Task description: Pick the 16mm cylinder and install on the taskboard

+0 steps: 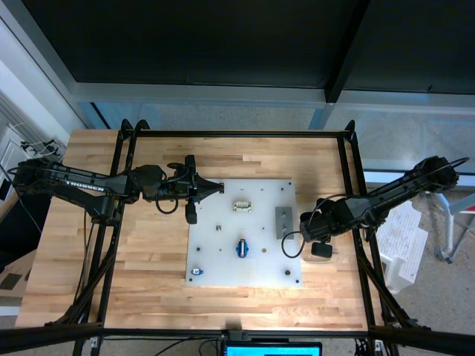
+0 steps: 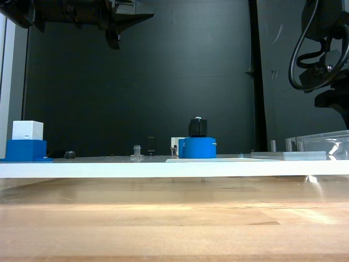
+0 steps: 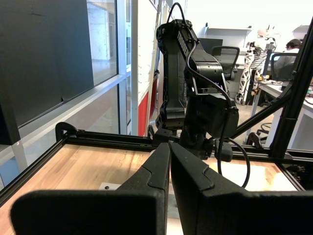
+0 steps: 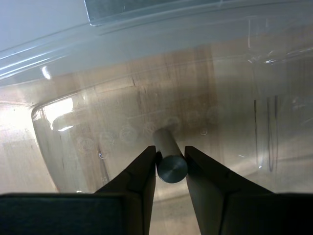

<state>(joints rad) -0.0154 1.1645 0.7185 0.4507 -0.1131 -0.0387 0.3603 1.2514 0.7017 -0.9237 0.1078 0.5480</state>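
Observation:
My right gripper (image 4: 170, 157) is shut on the 16mm cylinder (image 4: 171, 166), a short grey metal peg held end-on between the two fingers over the floor of the clear tray (image 4: 98, 112). From above, the right gripper (image 1: 320, 246) sits just off the right edge of the white taskboard (image 1: 223, 259). My left gripper (image 1: 217, 188) hovers high over the board's far left corner, pointing right. Its fingers are pressed together with nothing between them in the left wrist view (image 3: 169, 145).
The board carries a grey block (image 1: 285, 221), a blue fitting (image 1: 242, 248), a silver connector (image 1: 241, 205) and a small blue-white piece (image 1: 195, 272). The clear tray (image 2: 322, 143) lies right of the board. A black frame (image 1: 237, 134) rings the wooden table.

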